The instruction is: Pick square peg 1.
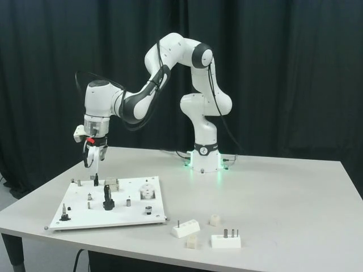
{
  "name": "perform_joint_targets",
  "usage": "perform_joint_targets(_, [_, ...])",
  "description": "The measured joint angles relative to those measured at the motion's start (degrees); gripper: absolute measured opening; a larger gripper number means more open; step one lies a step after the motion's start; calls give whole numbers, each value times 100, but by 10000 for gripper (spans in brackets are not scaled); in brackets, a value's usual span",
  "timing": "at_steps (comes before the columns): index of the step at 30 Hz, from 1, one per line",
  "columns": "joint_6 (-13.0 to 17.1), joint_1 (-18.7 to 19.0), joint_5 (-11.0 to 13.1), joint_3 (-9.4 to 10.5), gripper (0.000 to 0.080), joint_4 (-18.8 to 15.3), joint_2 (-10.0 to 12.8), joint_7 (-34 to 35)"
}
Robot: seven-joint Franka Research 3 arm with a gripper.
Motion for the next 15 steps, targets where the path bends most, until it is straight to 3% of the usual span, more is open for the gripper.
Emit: perform_joint_targets(15, [9, 16, 4, 191, 800, 60, -54, -281])
